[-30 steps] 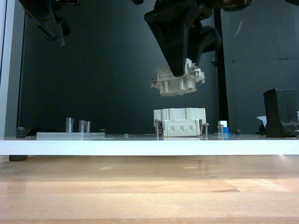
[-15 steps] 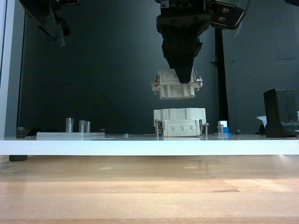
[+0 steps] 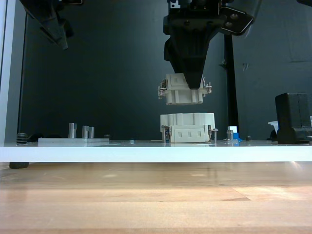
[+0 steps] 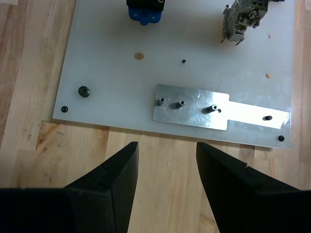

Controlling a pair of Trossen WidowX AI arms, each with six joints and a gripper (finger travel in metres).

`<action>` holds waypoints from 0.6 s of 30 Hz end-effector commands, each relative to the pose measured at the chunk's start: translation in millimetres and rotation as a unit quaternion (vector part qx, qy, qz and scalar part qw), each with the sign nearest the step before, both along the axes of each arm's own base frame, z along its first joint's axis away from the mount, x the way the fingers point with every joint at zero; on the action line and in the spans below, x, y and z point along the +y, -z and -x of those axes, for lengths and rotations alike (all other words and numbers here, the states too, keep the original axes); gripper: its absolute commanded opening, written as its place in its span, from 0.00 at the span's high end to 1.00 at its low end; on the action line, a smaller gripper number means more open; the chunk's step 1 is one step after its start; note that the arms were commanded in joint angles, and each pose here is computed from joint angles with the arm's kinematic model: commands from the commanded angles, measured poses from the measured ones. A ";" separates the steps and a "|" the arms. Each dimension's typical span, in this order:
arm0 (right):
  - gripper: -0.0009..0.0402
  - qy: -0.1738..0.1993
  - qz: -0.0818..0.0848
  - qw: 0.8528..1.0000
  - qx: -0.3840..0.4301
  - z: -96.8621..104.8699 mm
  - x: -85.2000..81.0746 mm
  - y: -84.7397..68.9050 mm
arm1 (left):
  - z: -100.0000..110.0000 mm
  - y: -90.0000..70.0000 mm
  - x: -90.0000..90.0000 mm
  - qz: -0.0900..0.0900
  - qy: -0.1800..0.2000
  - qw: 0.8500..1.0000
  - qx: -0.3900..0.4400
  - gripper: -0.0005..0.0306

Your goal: Pick the HAN10E connector and install in the HAN10E hub

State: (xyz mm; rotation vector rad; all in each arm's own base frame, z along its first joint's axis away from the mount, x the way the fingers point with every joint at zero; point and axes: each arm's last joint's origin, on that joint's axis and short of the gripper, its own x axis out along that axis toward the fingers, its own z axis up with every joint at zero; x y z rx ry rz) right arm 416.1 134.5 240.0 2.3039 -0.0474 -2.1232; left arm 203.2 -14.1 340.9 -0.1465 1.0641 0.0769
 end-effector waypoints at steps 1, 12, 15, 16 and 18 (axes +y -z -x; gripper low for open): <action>0.98 0.001 -0.002 1.000 -0.006 -0.5 0.2 0.7 | 0.0 -0.2 0.1 0.000 0.000 1.000 0.000 0.46; 0.98 0.006 -0.002 1.000 -0.005 2.5 -0.7 3.7 | 0.0 -0.1 0.0 0.000 0.000 1.000 0.000 0.47; 0.98 0.014 -0.002 1.000 -0.004 3.0 -0.7 4.5 | 0.0 -0.2 0.1 0.000 0.000 1.000 0.000 0.46; 0.98 0.015 -0.002 1.000 -0.004 3.0 -0.5 4.9 | 0.0 -0.2 0.1 0.000 0.000 1.000 0.000 0.46; 0.98 0.015 -0.003 1.000 -0.005 2.8 -0.2 6.1 | 0.0 -0.2 0.0 0.000 0.000 1.000 0.000 0.47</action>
